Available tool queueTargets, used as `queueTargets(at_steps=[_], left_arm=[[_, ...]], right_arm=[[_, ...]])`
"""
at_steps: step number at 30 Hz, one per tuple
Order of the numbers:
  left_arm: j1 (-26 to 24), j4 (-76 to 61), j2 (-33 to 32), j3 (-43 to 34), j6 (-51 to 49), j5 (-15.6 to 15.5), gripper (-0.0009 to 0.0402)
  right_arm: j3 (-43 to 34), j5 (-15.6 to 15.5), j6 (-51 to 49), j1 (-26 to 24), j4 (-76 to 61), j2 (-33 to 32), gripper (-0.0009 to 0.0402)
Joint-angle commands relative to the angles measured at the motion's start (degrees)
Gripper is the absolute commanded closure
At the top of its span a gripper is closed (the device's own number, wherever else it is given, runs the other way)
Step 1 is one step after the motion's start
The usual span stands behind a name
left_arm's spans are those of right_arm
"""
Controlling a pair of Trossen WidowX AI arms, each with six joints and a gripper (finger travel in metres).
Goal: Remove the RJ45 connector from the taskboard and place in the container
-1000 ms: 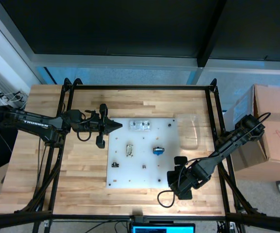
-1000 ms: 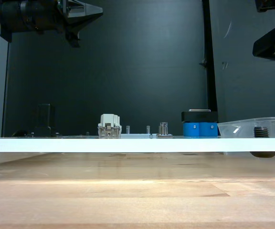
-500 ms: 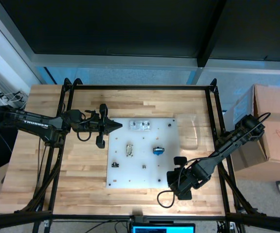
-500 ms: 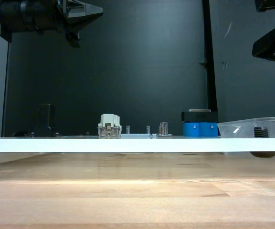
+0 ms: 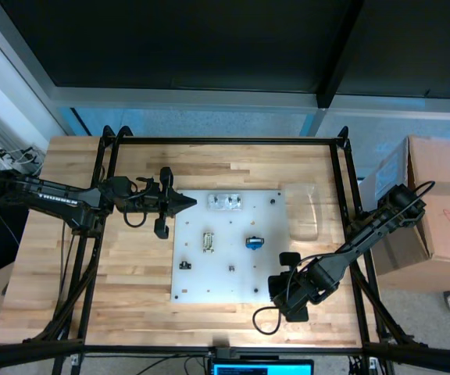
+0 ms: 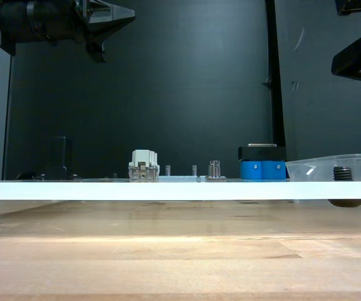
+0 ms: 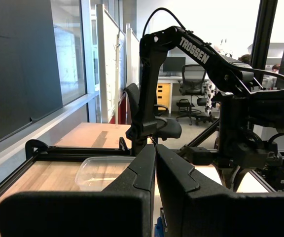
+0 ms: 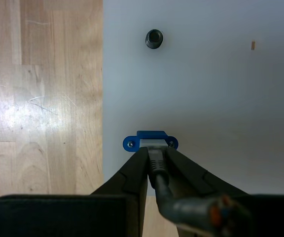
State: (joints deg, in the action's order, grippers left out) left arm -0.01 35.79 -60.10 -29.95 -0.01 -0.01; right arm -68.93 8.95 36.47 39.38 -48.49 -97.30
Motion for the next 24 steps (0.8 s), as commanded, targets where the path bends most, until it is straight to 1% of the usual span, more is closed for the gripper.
queueTargets(at_steps=[1, 2, 4, 15, 24], left_arm=[[0.02, 0.02, -0.02, 0.0, 0.0, 0.02, 0.0393], [0.0, 0.02, -0.02, 0.0, 0.0, 0.02, 0.0393], [0.0, 0.02, -0.02, 0.0, 0.0, 0.02, 0.0393], [0.02, 0.04, -0.02, 0.0, 0.0, 0.02, 0.0393], [0.0, 0.04, -0.02, 0.0, 0.0, 0.02, 0.0393]], right_arm=[[0.0, 0.0, 0.02, -0.02, -0.07, 0.0, 0.0391], [0.0, 0.0, 0.02, 0.0, -0.07, 0.0, 0.0397], [0.0, 0.02, 0.02, 0.0, -0.07, 0.0, 0.0389], [0.0, 0.04, -0.48, 0.0, -0.07, 0.22, 0.0394], [-1.68, 0.42, -1.29, -0.02, -2.45, 1.09, 0.0393]])
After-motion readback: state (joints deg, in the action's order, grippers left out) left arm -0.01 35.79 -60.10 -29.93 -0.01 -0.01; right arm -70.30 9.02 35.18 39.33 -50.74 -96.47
